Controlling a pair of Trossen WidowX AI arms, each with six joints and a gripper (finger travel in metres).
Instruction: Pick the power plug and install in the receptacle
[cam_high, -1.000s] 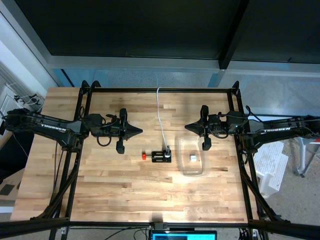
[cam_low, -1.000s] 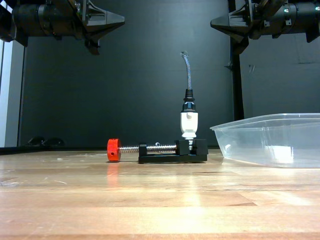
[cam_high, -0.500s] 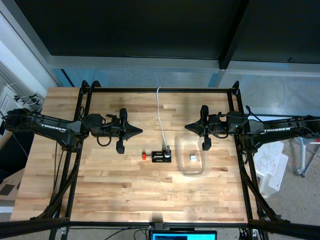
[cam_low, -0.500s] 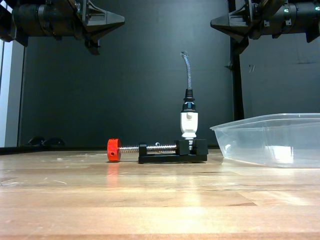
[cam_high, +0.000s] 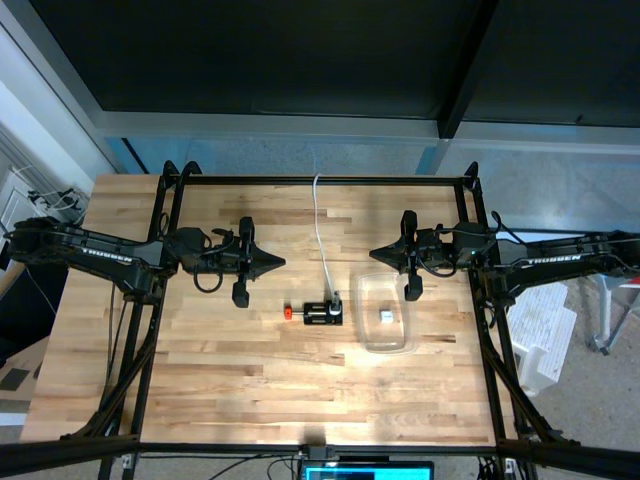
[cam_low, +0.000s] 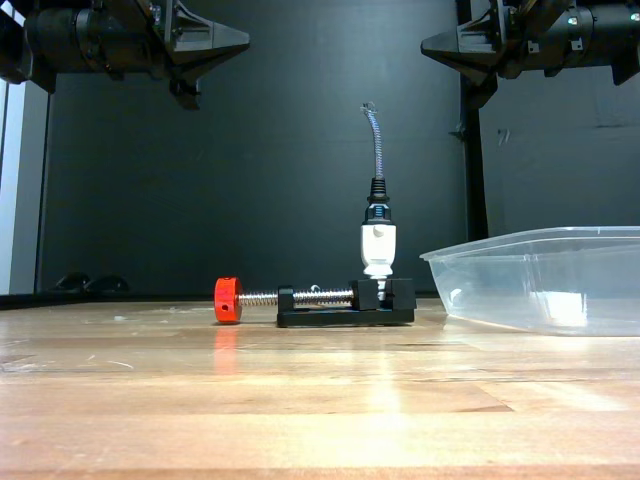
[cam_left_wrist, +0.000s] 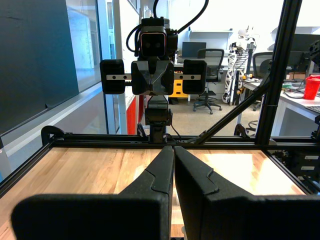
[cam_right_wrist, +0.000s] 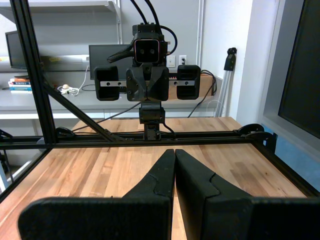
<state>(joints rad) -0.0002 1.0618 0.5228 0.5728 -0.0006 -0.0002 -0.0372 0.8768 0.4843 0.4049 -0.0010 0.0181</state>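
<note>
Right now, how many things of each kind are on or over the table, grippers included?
Grippers: 2, both shut, up high: left gripper over the table's left half, right gripper over its right half
Vise: 1
Socket on its cable: 1, standing in the vise
Tray: 1
Cube: 1, in the tray
Total: 6

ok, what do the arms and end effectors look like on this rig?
Both arms matte black, white TROSSEN lettering on the forearms, black cable loops at the wrists. The left end effector, high at left, and right end effector, high at right, taper to black wedge-shaped fingers.
</note>
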